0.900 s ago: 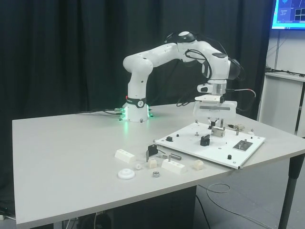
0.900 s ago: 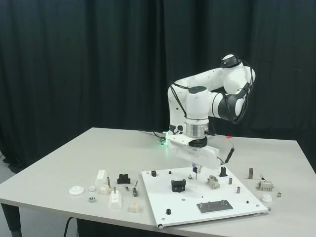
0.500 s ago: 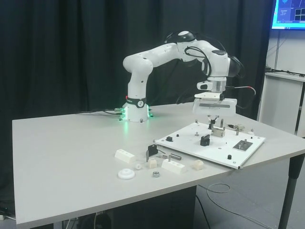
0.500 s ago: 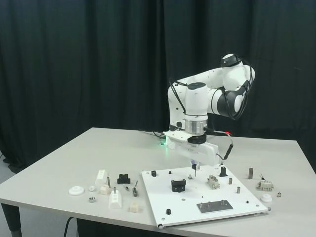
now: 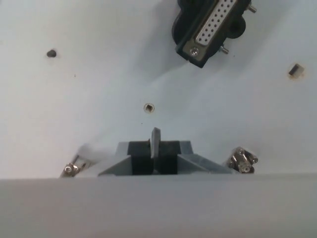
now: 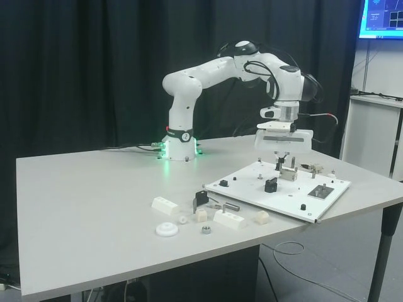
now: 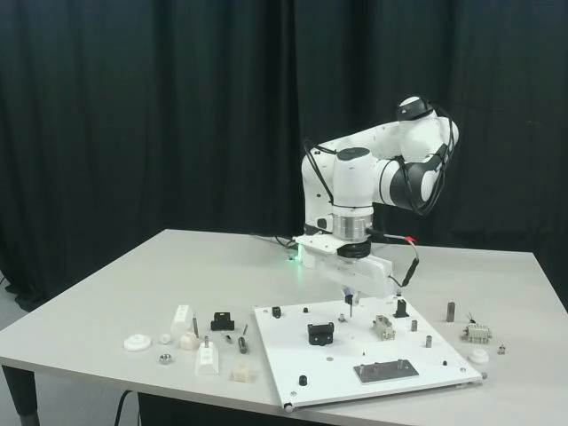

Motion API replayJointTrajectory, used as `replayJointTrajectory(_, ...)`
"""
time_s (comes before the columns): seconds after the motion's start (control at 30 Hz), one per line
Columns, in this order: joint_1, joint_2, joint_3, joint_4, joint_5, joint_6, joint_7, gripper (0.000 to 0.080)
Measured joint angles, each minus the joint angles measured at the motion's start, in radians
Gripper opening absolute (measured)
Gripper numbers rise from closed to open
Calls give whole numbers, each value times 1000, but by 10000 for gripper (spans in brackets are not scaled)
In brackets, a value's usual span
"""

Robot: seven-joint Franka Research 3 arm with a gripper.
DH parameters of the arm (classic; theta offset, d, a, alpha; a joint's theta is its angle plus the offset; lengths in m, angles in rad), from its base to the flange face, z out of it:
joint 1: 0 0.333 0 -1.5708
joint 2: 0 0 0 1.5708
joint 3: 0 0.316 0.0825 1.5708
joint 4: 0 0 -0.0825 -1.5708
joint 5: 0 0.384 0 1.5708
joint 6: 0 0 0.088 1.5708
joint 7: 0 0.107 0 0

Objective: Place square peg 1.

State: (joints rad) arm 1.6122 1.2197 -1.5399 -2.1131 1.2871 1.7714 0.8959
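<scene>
My gripper [image 6: 278,156] [image 7: 348,295] hangs over the far middle of the white board [image 6: 249,190] [image 7: 293,351]. It is shut on a thin grey square peg [image 5: 156,138] [image 7: 348,308], which points down and is held a little above the board. In the wrist view the gripper [image 5: 154,157] shows the peg between its grey fingers [image 5: 124,161]. A small square hole [image 5: 148,107] lies in the board just beyond the peg's tip, and the peg is not in it.
A black connector block [image 5: 210,27] [image 6: 271,185] [image 7: 320,333] stands on the board near the gripper, with a grey plate [image 6: 320,192] [image 7: 386,371] nearer the board's front. Several loose white and black parts, among them a white gear [image 6: 167,229] [image 7: 136,342], lie beside the board.
The gripper has risen a little with the peg and the wrist has straightened. The parts on the table have not moved.
</scene>
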Motion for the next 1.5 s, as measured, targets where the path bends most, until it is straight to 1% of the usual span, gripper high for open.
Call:
replayJointTrajectory(0.67, 0, 0, 0, 0, 0, 5, 0, 28)
replayJointTrajectory(0.8, 0, 0, 0, 1, -5, 11, 0, 28)
replayJointTrajectory(1.03, -2, 0, -3, 1, -31, 50, -7, 28)
replayJointTrajectory(1.2, -12, 0, -11, 1, -53, 81, -7, 28)
replayJointTrajectory(1.5, -59, 0, -26, 1, -90, 125, -44, 28)
